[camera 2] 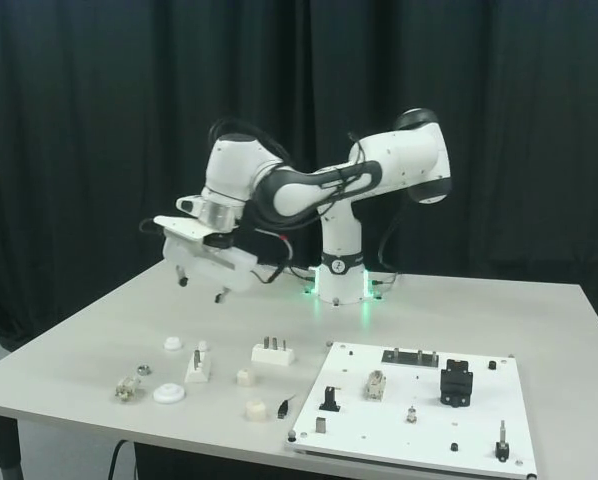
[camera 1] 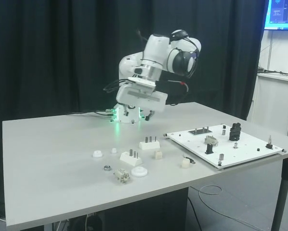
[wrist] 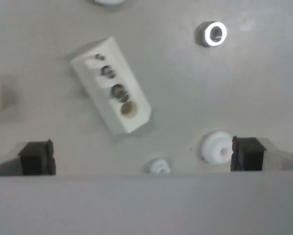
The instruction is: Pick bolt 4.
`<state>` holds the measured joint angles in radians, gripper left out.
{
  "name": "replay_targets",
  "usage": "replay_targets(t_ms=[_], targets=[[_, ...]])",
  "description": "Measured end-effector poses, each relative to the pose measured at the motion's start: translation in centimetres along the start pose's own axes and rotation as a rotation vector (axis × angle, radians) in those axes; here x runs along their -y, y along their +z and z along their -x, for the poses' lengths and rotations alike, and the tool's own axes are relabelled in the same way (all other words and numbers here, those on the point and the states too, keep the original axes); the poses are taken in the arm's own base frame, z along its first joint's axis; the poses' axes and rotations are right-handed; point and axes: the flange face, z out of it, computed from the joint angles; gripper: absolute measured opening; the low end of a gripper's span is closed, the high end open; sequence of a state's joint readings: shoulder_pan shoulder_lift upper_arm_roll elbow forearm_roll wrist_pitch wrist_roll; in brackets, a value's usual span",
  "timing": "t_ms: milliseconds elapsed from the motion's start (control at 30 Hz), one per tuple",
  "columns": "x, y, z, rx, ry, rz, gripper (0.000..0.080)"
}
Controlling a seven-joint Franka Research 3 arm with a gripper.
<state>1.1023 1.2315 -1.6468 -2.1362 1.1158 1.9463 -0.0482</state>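
Black curtains hang behind my grey desk (camera 1: 47, 149), which carries a scatter of small parts toward its front and a flat white assembly board (camera 2: 419, 400) off to one side. My white arm (camera 2: 309, 185) reaches out from its base, where a green light glows, and bends so that my pincer (wrist: 141, 155) hangs high over the desk, well above the parts and touching nothing. The fingers stand wide apart, with nothing between them.

Below me lies a white rectangular holder block (wrist: 111, 84) with a row of holes along its top. Dark bolt heads sit in three of the holes, and the end hole looks open (which one counts as bolt 4 I cannot tell; no numbers can be read on the block). In the room views thin bolts stand upright in this block, and a second white block with upright bolts (camera 1: 150, 143) rests just beyond it.

A grey metal ring nut (wrist: 214, 34) lies apart from the block. A white round disc with a centre hole (wrist: 217, 147) shows just beside one fingertip, and a smaller white round piece (wrist: 159, 166) is near it.

The parts lie apart from one another, with bare desk around the holder block. I can read no writing on anything.
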Motion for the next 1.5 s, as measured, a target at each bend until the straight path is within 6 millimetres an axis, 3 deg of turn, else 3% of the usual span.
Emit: replay_targets(t_ms=[333, 733, 1500], targets=[[-3.1, 3.0, -3.2, 0.005, 0.040, -0.021, 0.0800], [-5.5, 6.5, -6.9, 0.037, 0.081, -0.042, 0.0800], [-5.8, 12.3, -13.6, 0.145, 0.027, -0.079, 0.0800]])
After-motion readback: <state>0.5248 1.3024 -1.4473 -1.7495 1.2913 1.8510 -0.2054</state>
